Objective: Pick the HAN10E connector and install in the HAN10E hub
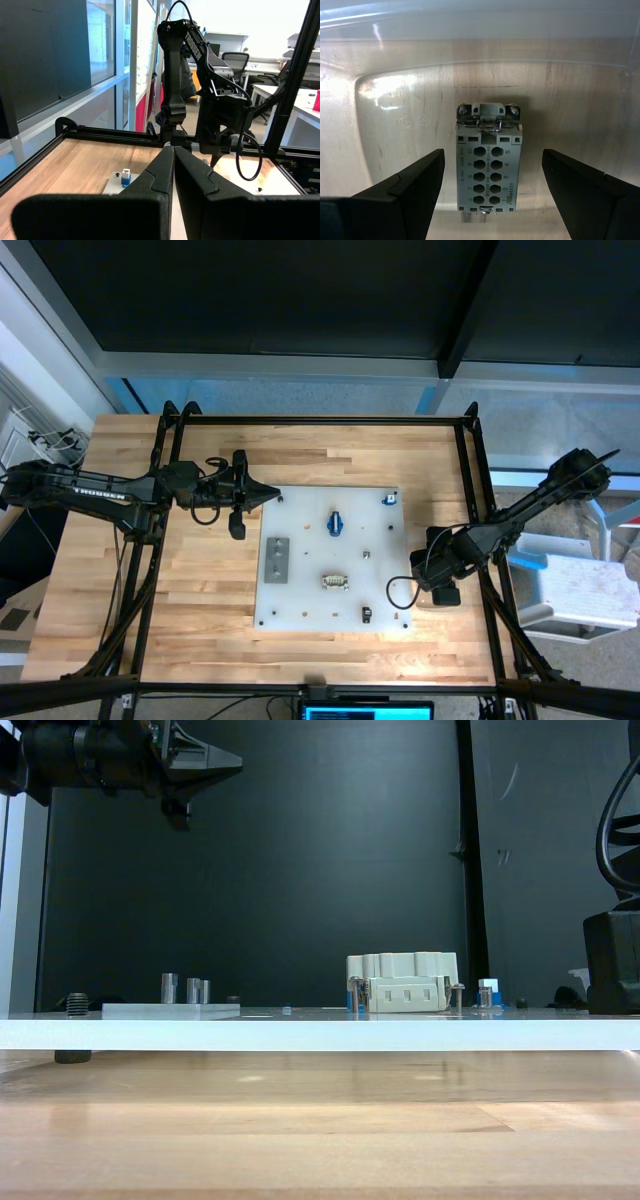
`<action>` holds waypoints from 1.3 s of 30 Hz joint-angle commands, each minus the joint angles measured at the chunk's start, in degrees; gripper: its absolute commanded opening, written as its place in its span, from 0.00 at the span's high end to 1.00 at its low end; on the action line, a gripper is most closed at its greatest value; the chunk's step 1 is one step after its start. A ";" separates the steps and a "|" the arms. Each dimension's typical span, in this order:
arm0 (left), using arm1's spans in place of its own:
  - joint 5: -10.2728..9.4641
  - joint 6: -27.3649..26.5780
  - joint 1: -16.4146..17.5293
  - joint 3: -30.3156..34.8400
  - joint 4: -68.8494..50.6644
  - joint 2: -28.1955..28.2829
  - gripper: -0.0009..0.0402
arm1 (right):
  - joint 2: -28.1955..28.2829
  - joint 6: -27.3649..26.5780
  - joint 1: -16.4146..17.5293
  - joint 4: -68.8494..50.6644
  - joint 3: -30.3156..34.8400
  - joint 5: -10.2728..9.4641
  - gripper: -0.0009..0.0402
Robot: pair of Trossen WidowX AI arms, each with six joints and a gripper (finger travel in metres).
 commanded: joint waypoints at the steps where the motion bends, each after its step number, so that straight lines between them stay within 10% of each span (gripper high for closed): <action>1: 0.02 0.00 0.02 0.00 0.00 0.02 0.98 | -0.02 0.02 0.00 0.00 -0.44 0.00 0.38; 21: 0.02 0.00 0.02 0.00 0.02 0.02 0.98 | -0.59 0.04 -0.04 1.33 -0.11 -0.07 0.86; 39: 0.02 0.00 0.02 0.00 0.02 0.02 0.98 | -2.84 0.02 -1.84 -18.29 17.18 -0.52 0.96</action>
